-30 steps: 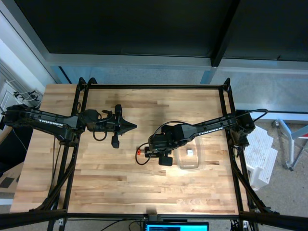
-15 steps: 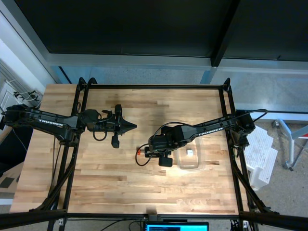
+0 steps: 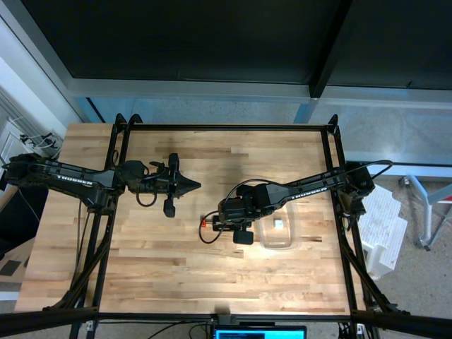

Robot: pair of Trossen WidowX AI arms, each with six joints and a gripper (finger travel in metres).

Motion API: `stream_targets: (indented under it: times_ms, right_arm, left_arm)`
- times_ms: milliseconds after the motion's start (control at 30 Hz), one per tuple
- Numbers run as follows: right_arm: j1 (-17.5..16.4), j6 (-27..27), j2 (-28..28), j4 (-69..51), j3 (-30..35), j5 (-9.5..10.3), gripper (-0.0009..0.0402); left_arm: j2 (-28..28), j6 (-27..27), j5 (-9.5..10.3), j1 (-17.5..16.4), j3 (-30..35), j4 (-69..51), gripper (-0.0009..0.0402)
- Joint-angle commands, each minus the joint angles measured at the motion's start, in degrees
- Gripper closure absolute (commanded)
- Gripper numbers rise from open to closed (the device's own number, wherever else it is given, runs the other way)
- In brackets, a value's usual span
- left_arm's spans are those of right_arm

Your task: Pick the USB-C connector and install on taskboard

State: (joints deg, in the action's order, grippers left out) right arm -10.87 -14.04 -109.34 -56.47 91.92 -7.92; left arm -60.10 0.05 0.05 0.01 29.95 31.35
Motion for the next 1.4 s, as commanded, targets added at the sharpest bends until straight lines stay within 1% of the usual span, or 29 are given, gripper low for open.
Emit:
stream_targets:
  times_ms: [33, 367, 1400]
  right_arm:
    - [0.0, 0.0, 0.0, 0.3, -0.4, -0.04, 0.0393]
    - [0.0, 0.1, 0.0, 2.2, -2.3, -0.07, 0.0393]
    - [0.0, 0.7, 0.0, 3.7, -2.4, -0.09, 0.0393]
  left_arm:
    - [0.0, 0.0, -0.02, 0.0, 0.0, 0.0, 0.0393]
    - [0.0, 0.0, -0.02, 0.0, 0.0, 0.0, 0.0393]
    - [0.0, 0.0, -0.02, 0.0, 0.0, 0.0, 0.0393]
